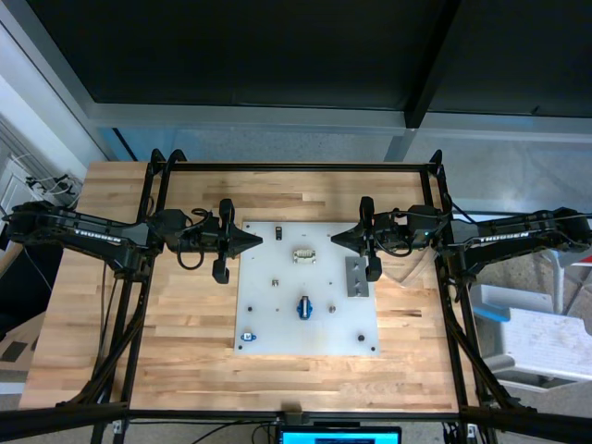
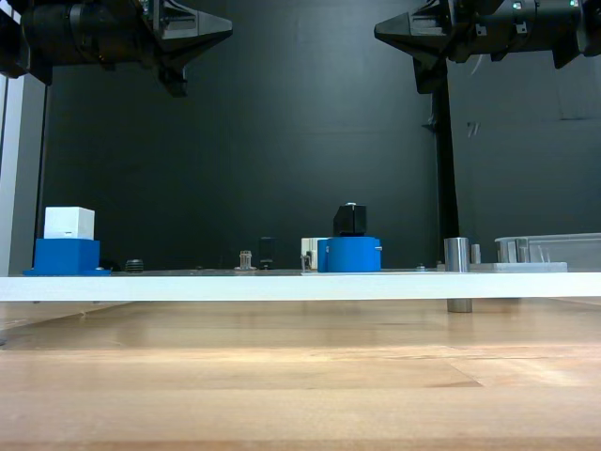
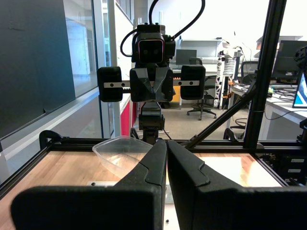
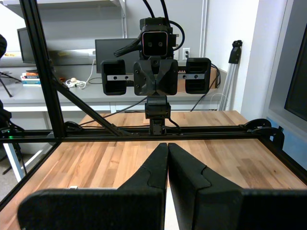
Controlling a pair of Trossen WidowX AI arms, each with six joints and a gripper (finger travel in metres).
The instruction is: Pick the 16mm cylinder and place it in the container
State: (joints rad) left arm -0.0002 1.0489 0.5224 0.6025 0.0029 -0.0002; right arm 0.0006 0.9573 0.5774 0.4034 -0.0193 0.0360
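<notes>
container (image 3: 122, 152) nearly invisible, just off the right edge of the board (image 1: 277, 324), 16mm cylinder (image 2: 456, 255) upright on the board right of the blue part (image 2: 349, 254), left gripper (image 3: 166, 142) and right gripper (image 4: 167, 144) with fingers pressed together, empty, raised above the board's far end

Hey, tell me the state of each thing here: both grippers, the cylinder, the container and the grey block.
Left gripper: shut, empty, high over the board's left part.
Right gripper: shut, empty, high over the board's right part.
Cylinder: upright on the board, untouched.
Container: open side up, empty, on the table.
Grey block: flat on the board.
</notes>
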